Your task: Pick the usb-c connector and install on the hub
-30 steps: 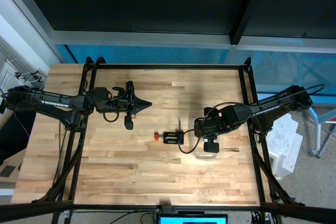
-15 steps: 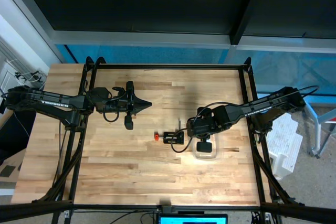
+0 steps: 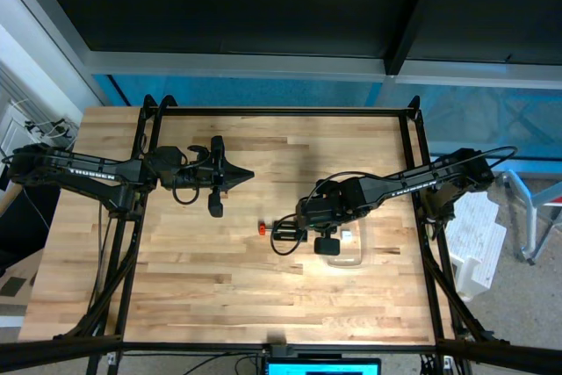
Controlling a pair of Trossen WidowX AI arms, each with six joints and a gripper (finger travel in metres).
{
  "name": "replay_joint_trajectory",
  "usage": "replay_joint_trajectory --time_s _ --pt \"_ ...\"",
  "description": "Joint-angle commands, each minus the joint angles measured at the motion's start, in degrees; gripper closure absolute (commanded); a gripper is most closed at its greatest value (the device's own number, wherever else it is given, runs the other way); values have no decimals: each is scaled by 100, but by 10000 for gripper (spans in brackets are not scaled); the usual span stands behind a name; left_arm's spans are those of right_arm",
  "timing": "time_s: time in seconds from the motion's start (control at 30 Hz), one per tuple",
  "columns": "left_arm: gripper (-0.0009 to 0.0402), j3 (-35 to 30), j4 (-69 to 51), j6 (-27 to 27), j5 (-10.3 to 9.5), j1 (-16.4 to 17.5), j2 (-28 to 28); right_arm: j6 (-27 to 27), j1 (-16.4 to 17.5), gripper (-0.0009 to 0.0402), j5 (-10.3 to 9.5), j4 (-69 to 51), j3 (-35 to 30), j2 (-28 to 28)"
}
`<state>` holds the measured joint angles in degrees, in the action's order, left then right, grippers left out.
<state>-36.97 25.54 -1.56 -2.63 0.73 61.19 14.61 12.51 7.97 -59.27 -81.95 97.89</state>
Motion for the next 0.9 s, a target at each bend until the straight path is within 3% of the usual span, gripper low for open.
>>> replay_joint_trajectory --time_s 0.03,0.6,0.9 --pt "393 0 0 2 0 2 2 -15 -37 393 -2 0 -127 138" --pt "393 0 0 2 0 2 2 -168 -140 393 -9 -2 -927 874" --pt "393 0 4 2 0 2 2 -162 -140 393 -20 7 -949 953"
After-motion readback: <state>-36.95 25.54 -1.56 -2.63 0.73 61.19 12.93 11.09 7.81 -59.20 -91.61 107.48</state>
